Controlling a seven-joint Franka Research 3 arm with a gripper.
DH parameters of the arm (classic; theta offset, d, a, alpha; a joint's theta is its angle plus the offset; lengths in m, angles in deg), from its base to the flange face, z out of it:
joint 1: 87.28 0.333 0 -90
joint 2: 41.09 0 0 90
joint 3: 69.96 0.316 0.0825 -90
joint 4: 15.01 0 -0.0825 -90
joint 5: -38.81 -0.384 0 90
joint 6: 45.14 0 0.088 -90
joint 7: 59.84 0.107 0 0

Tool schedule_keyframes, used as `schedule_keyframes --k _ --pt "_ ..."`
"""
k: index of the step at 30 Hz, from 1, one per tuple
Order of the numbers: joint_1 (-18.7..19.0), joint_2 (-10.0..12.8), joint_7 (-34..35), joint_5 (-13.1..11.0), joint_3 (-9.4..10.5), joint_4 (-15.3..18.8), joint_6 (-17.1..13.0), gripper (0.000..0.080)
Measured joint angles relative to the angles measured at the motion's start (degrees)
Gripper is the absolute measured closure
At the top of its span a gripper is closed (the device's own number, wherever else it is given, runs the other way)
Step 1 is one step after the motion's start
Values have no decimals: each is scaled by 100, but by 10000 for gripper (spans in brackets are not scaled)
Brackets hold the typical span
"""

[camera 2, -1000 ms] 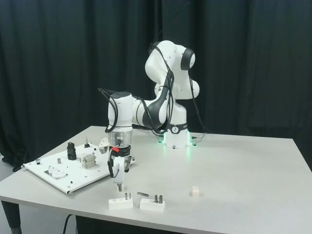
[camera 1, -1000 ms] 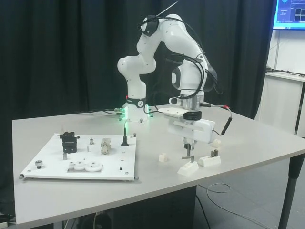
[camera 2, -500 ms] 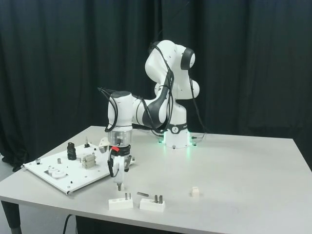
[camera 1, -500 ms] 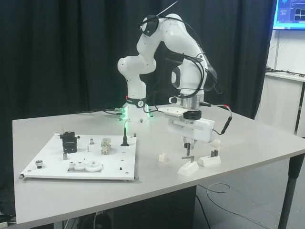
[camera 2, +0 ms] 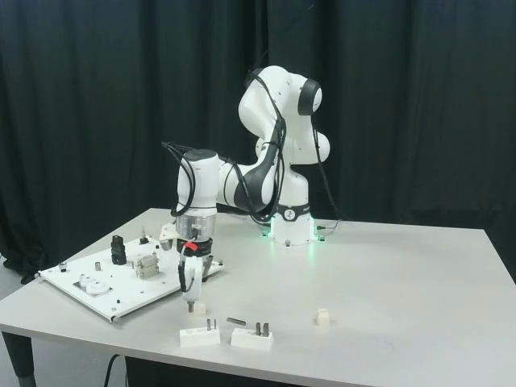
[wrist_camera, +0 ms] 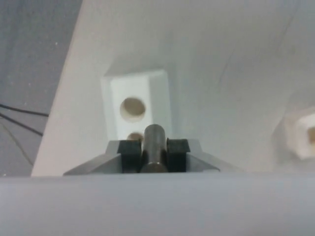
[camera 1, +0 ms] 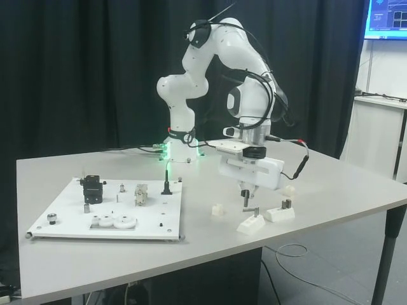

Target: Insert round peg 3.

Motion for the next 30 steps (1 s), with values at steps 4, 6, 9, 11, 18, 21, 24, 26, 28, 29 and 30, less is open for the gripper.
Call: schedule_keyframes --k 4,6,9,11,18,21,24,26,28,29,30 --pt "-83 -30 -58 253 0 0 39 699" --pt "-140 -52 -83 375 0 3 79 699" --pt "-249 -91 -143 557 1 8 160 699" --pt "-329 -116 -187 655 1 12 217 699" --pt "-701 -222 -536 811 3 78 314 699" --pt "-887 -247 -769 814 4 101 333 699" --pt "-1072 -259 -985 811 5 125 342 699" --pt "-1190 -272 -1115 801 7 155 342 699" --pt "-1299 -282 -1266 770 8 188 337 699" --pt "-1351 -284 -1346 740 9 204 329 699" --pt "-1399 -285 -1426 708 9 217 320 699"
